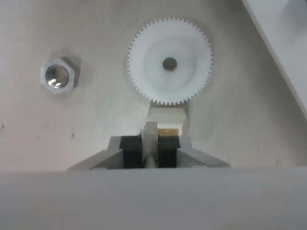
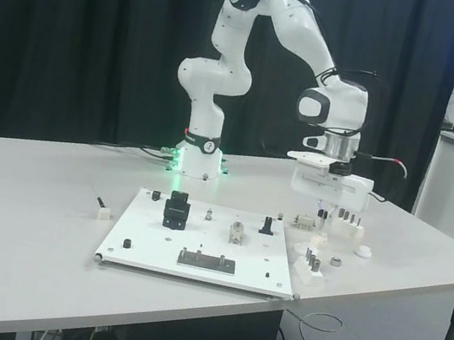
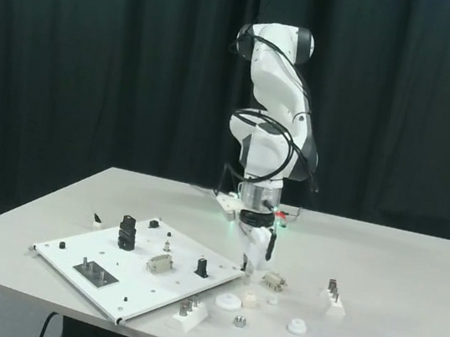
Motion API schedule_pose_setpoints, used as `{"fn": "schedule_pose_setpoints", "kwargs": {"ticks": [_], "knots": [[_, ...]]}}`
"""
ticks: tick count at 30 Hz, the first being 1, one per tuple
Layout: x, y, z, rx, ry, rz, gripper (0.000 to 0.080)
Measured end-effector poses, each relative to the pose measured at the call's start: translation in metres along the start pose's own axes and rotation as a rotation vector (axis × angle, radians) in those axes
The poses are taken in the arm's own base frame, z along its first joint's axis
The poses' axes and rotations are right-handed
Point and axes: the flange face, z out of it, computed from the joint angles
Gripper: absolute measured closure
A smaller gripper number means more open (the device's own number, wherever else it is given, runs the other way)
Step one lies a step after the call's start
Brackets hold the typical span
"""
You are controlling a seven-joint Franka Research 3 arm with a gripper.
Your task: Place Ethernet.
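Note:
In the wrist view my gripper [image 1: 149, 143] is shut on a narrow white-grey piece, the Ethernet plug [image 1: 149, 133], held upright between the black pads [image 1: 131, 151]. Right under it sits a small white block [image 1: 166, 116] on the grey table. In the room views the gripper [image 2: 323, 210] [image 3: 248, 263] hangs low over the table, just off the right edge of the white assembly board [image 2: 195, 248] [image 3: 103, 248]. The plug itself is too small to make out in those views.
A white toothed gear [image 1: 169, 62] [image 3: 228, 302] and a metal nut [image 1: 58, 75] [image 3: 241, 321] lie beside the block. Small white holders with pegs [image 2: 310, 266] [image 3: 331, 298] stand around. The board carries a black part [image 2: 175, 212] [image 3: 125, 232] and several fittings.

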Motion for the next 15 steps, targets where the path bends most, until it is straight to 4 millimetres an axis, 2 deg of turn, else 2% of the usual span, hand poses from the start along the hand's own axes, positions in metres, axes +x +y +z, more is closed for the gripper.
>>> {"fn": "schedule_pose_setpoints", "kwargs": {"ticks": [15], "knots": [[0.000, 0.003, 0.013, -0.025, 0.001, 0.007, 0.0738]]}}
